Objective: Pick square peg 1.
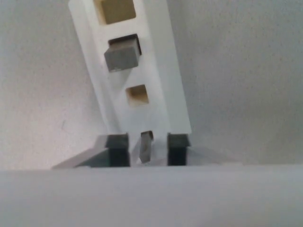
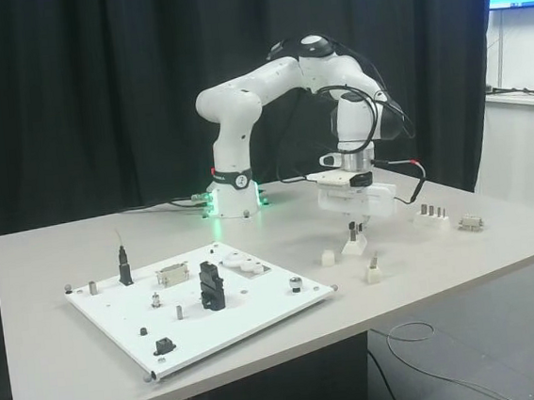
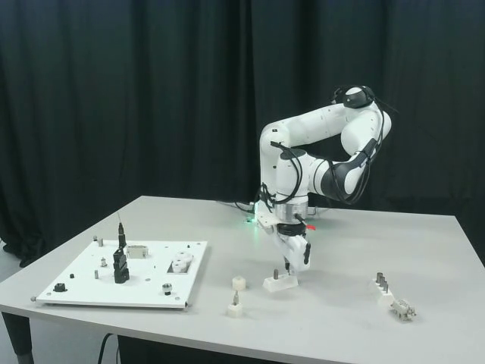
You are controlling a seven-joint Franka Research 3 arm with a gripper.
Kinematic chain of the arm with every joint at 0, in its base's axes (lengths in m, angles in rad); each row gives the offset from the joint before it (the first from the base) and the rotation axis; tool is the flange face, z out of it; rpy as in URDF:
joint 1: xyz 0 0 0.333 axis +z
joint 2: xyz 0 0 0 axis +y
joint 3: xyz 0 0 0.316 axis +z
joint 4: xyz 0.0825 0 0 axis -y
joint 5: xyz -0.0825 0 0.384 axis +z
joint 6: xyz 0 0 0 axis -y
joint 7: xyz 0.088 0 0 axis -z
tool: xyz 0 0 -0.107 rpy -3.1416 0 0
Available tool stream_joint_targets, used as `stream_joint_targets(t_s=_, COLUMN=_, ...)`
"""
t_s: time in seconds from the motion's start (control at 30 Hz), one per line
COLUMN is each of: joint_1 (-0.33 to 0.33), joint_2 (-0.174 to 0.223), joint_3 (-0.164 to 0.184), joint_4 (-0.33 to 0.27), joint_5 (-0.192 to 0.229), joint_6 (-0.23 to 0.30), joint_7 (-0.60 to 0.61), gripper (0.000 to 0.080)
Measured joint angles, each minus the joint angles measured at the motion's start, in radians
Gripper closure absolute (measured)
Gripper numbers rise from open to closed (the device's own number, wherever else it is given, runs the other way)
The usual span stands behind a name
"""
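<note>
Small grey square peg (image 1: 146, 145), seemingly upright, between spread tool (image 1: 147, 150) fingers, untouched.

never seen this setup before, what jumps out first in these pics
The white robot arm at the back middle of the grey table, green lights at its base, stands out against the black curtain. Its claw hangs low over a white peg holder, a grey square peg between the fingers. A white board with small fixtures lies at the table's other end.

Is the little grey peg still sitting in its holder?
Yes, in. The peg stands in the white holder, between the open gripper fingers, not lifted.
</note>
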Motion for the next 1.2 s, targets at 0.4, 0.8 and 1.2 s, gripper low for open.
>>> stream_joint_targets(t_s=0.4, joint_1=0.000, joint_2=0.000, joint_3=0.000, joint_4=-0.001, joint_5=0.003, joint_6=0.004, joint_7=0.000, gripper=0.0747)
stream_joint_targets(t_s=0.8, joint_1=0.006, joint_2=-0.005, joint_3=-0.045, joint_4=-0.001, joint_5=-0.008, joint_6=0.002, joint_7=0.008, gripper=0.0770)
stream_joint_targets(t_s=1.2, joint_1=0.026, joint_2=-0.011, joint_3=-0.133, joint_4=-0.001, joint_5=-0.071, joint_6=-0.054, joint_7=0.010, gripper=0.0771)
